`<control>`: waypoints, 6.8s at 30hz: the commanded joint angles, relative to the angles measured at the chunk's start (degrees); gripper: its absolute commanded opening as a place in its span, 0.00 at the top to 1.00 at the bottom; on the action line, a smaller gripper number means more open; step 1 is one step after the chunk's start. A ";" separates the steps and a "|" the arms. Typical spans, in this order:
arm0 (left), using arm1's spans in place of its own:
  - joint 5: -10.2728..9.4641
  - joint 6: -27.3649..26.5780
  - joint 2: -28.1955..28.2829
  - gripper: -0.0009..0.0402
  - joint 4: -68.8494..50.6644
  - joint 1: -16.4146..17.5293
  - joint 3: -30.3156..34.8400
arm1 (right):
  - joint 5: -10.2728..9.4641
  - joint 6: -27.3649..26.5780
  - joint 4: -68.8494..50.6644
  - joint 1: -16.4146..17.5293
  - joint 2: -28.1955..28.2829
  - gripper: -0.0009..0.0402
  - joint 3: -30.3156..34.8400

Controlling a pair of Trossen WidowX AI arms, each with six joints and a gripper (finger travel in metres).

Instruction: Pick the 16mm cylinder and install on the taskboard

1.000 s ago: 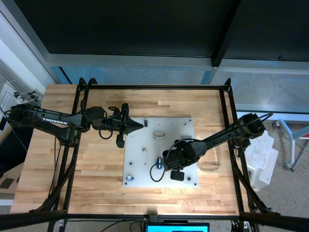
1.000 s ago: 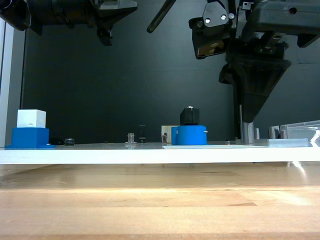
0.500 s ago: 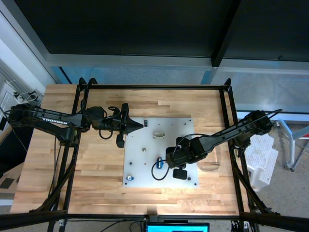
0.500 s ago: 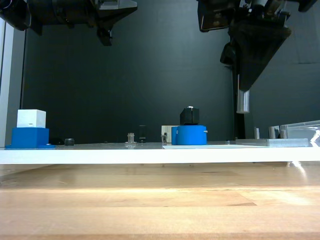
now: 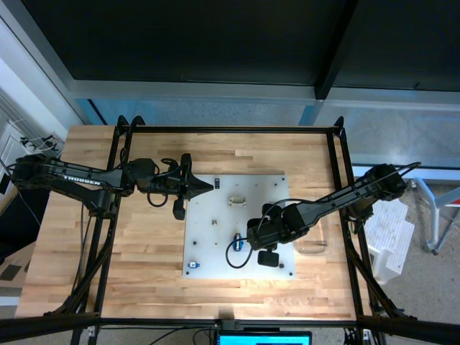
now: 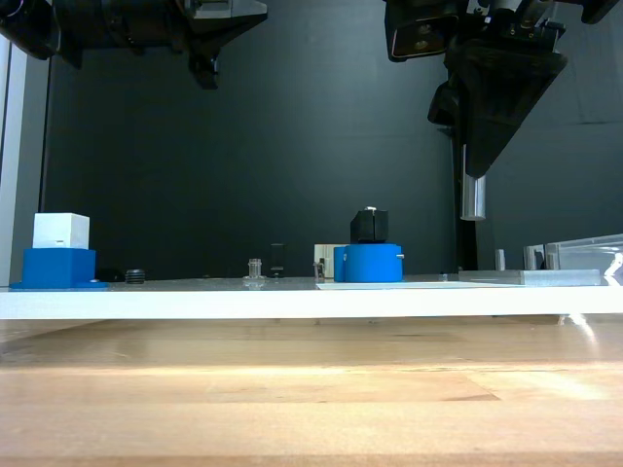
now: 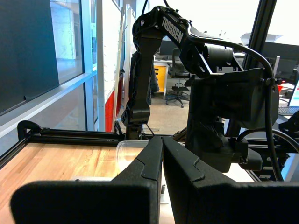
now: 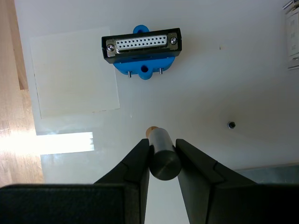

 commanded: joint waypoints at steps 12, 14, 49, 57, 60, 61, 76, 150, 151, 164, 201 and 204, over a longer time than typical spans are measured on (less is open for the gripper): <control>0.02 0.00 0.00 0.98 0.02 0.00 0.00 | -0.22 -1.60 0.94 0.17 1.86 0.93 -0.13; 0.02 0.00 0.00 0.98 0.00 0.02 0.00 | -0.44 -1.77 0.96 0.24 2.12 0.93 -0.13; 0.02 0.00 0.00 0.98 0.00 0.00 0.00 | 0.02 -3.26 3.30 0.70 4.13 0.93 -1.99; 0.02 0.00 0.00 0.98 0.00 0.00 0.00 | 0.02 -3.45 3.69 0.68 5.05 0.93 -2.05; 0.02 0.00 0.00 0.98 0.02 0.00 0.00 | 0.04 -3.45 3.67 0.70 5.05 0.93 -2.08; 0.02 0.00 0.00 0.98 0.00 0.00 0.00 | 0.04 -3.45 3.72 0.68 5.05 0.93 -2.14; 0.02 0.00 0.00 0.98 0.00 0.02 0.00 | 0.02 -3.43 3.67 0.70 5.03 0.93 -2.80; 0.02 0.00 0.02 0.98 0.00 0.00 0.00 | 3.58 -14.62 1.16 -5.27 -13.00 0.43 -6.56; 0.02 0.00 0.00 0.98 0.00 0.02 0.00 | 3.61 -15.17 1.77 -5.97 -13.88 0.45 -6.58; 0.02 0.00 0.02 0.98 0.00 0.00 0.00 | 1.86 -22.77 24.37 -13.90 -29.20 0.79 -15.72; 0.02 0.00 0.00 0.98 0.00 0.00 0.00 | -3.04 -25.49 76.48 -19.58 -39.39 0.98 -41.59; 0.02 0.00 0.00 0.98 0.02 0.00 0.00 | -3.08 -25.42 76.48 -19.56 -39.39 0.98 -41.59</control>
